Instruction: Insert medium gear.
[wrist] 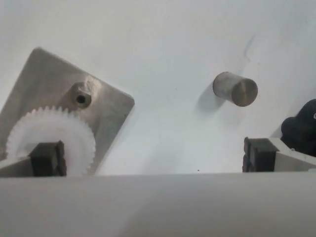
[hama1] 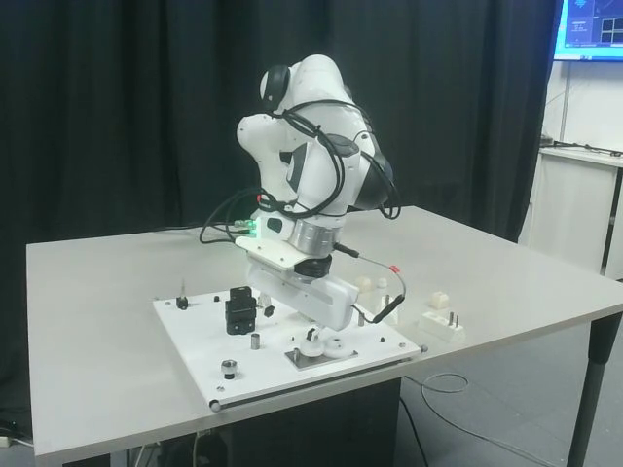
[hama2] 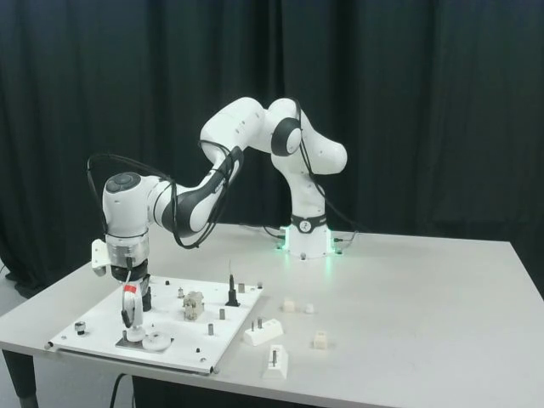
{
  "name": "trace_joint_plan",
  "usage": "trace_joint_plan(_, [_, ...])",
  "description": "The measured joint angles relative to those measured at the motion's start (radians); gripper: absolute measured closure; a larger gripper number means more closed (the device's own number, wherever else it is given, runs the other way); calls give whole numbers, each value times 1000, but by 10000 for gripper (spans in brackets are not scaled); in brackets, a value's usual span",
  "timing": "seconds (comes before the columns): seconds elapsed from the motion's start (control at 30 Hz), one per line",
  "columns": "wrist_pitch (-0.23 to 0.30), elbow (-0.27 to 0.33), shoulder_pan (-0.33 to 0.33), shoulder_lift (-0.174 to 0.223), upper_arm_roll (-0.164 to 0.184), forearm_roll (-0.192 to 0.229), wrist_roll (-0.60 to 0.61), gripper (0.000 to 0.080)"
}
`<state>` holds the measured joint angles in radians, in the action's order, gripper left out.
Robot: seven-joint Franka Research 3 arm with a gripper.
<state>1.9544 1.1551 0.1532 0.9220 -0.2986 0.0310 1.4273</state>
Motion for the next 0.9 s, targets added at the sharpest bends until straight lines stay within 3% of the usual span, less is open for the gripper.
trace_joint_plan(0.9, [-15,-1,-2,-1,0,-3,-12,3])
